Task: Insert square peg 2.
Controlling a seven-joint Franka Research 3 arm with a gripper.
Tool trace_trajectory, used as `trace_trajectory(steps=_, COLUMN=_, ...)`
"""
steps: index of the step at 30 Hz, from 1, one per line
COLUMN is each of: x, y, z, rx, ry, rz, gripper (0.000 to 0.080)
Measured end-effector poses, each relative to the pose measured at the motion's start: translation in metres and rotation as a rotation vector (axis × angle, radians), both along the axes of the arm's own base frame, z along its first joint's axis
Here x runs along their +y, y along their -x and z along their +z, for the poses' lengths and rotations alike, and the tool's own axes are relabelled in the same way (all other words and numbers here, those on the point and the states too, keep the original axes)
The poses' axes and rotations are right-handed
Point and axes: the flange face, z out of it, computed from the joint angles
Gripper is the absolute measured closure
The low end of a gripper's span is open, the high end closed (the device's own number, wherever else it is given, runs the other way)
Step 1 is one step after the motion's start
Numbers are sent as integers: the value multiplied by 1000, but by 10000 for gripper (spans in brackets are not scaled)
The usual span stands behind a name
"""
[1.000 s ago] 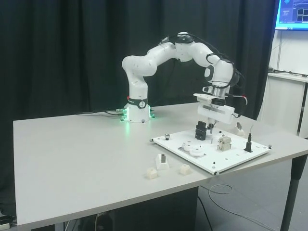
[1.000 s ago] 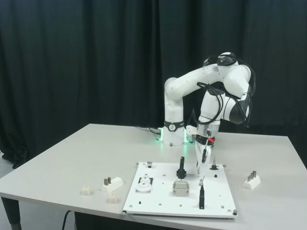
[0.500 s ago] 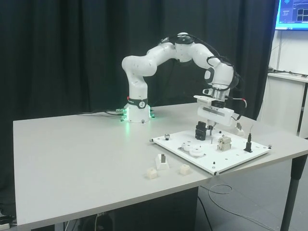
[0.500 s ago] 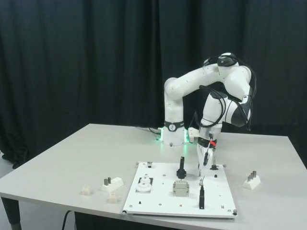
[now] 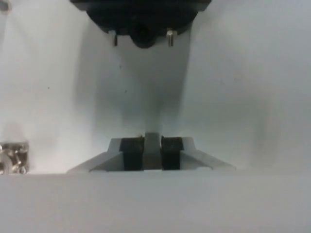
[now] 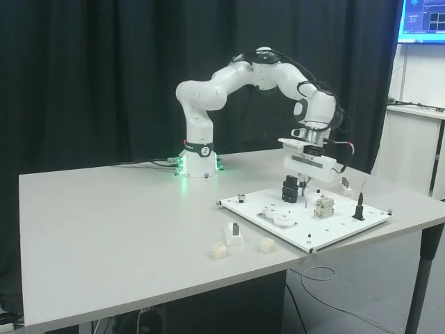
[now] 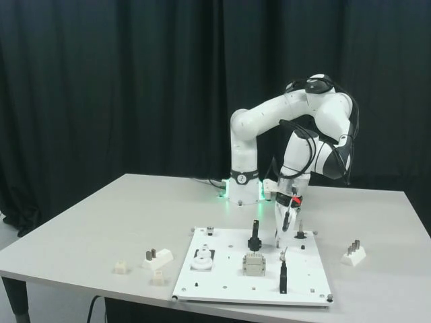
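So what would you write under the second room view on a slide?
White arm reaches over the white board on the grey table, its end effector poised low above the board's fixtures.

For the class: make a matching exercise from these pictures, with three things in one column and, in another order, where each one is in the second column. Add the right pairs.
Things:
1. gripper
2. robot base
3. small white block with two pegs

Places:
A. on the bare grey table, beside the white board
B. bolted to the table behind the board, green lights at its foot
C. above the board's far part, pointing down

Pairs: 1-C, 2-B, 3-A
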Motion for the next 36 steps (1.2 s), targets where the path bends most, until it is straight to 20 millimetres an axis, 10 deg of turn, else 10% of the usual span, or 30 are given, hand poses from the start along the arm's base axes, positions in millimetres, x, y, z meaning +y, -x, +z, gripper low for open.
trace_trajectory(steps=36, x=1, y=2, z=-1, rx=-41, ry=16, rz=1, gripper=727)
